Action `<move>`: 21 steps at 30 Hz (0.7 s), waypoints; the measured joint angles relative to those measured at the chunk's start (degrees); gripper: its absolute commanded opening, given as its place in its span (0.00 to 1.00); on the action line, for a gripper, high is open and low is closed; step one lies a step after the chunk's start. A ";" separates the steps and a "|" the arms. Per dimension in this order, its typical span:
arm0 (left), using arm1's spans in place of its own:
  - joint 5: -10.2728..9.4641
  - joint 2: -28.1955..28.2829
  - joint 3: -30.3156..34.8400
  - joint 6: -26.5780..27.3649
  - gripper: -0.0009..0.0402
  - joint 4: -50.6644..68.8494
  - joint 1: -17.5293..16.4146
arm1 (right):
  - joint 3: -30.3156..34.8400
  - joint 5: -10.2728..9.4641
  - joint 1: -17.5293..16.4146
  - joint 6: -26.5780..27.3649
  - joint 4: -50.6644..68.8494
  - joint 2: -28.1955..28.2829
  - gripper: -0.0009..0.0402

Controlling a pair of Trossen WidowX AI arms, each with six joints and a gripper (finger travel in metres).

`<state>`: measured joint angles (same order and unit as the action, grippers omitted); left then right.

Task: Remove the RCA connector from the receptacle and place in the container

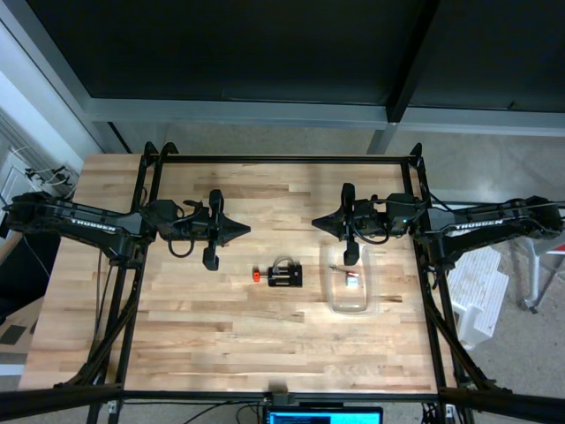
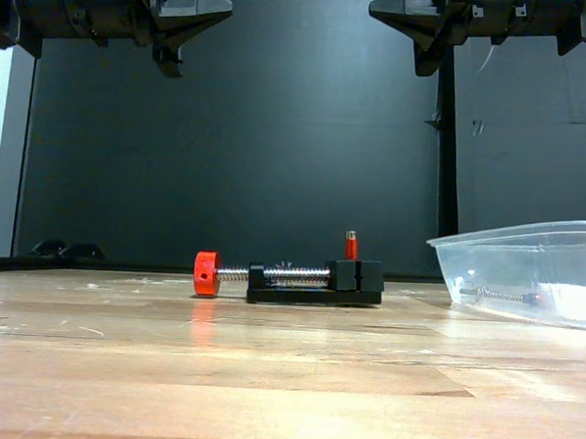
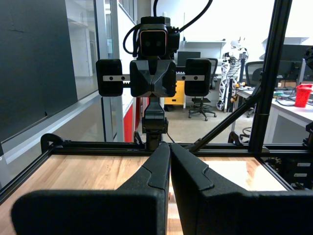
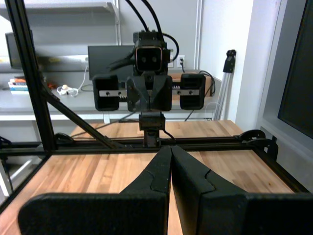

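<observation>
Now: wooden surface (image 1: 221, 309) carries clamp block (image 1: 284, 276) and, rightward, clear tray (image 1: 349, 310) holding plug (image 2: 505, 295). Left gripper (image 1: 245, 230), right gripper (image 1: 316, 223) hang above, fingers (image 3: 159, 164) closed. Dark wall (image 2: 278, 130) beyond.

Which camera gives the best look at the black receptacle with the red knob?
The low view: the receptacle shows side-on, close. The high view shows it from above, farther off; wrist views miss it. Left gripper and right gripper hang shut above the table.
</observation>
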<state>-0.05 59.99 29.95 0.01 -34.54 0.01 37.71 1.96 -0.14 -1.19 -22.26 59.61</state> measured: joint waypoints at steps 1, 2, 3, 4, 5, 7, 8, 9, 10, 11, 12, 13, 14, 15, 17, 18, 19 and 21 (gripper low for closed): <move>0.00 0.00 -0.02 0.02 0.02 0.00 0.00 | 0.00 0.00 0.00 0.00 -0.02 0.00 0.02; 0.00 0.00 -0.02 0.00 0.02 0.00 0.00 | -0.02 0.00 0.00 0.00 -0.02 0.00 0.02; 0.00 0.00 0.00 0.02 0.02 0.00 0.00 | -0.07 -0.02 0.00 0.04 -0.04 0.00 0.02; 0.00 0.00 -0.02 0.00 0.02 0.00 0.00 | -0.13 -0.04 0.00 0.07 -0.04 0.00 0.02; 0.00 0.00 -0.02 0.00 0.02 0.00 0.00 | -0.28 -0.09 0.00 0.07 -0.15 0.00 0.02; 0.00 0.00 0.00 0.02 0.02 0.00 0.00 | -1.05 -0.35 0.00 0.02 -1.44 0.00 0.02; 0.00 0.00 0.00 0.02 0.02 0.00 0.00 | -1.53 -0.46 0.00 -0.20 -2.10 0.00 0.02; 0.00 0.00 -0.02 0.00 0.02 0.00 0.00 | -1.90 -0.48 0.00 -0.50 -2.32 0.00 0.02; 0.00 0.00 -0.02 0.00 0.02 0.00 0.00 | -2.19 -0.48 0.00 -0.72 -2.47 0.00 0.02; 0.02 0.00 0.00 0.02 0.02 0.00 0.00 | -2.40 -0.50 0.00 -1.03 -2.45 0.00 0.02; 0.02 0.00 -0.02 0.02 0.02 0.00 0.00 | -2.51 -0.50 0.00 -1.14 -2.43 0.00 0.02; 0.00 0.00 0.00 0.02 0.02 0.00 0.00 | -2.54 -0.52 -0.02 -1.27 -2.45 0.00 0.02; 0.02 0.00 -0.02 0.00 0.02 0.00 0.00 | -2.54 -0.50 -0.02 -1.29 -2.45 0.00 0.02; 0.00 0.00 -0.02 0.00 0.02 0.00 0.00 | -2.54 -0.50 -0.02 -1.29 -2.49 0.00 0.02; 0.00 0.00 -0.02 0.00 0.02 0.00 0.00 | -2.54 -0.50 -0.07 -1.27 -2.47 0.00 0.02; 0.00 0.00 0.00 0.00 0.02 0.00 0.00 | -2.54 -0.50 -0.07 -1.27 -2.47 0.00 0.02; 0.02 0.00 0.00 0.02 0.02 0.00 0.00 | -2.54 -0.50 -0.09 -1.27 -2.47 0.00 0.02; 0.00 0.00 -0.02 0.02 0.02 0.00 0.00 | -2.56 -0.50 -0.11 -1.27 -2.49 0.00 0.02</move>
<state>-0.05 59.99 29.93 0.03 -34.54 0.01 35.16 1.45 -0.25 -2.46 -24.75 59.61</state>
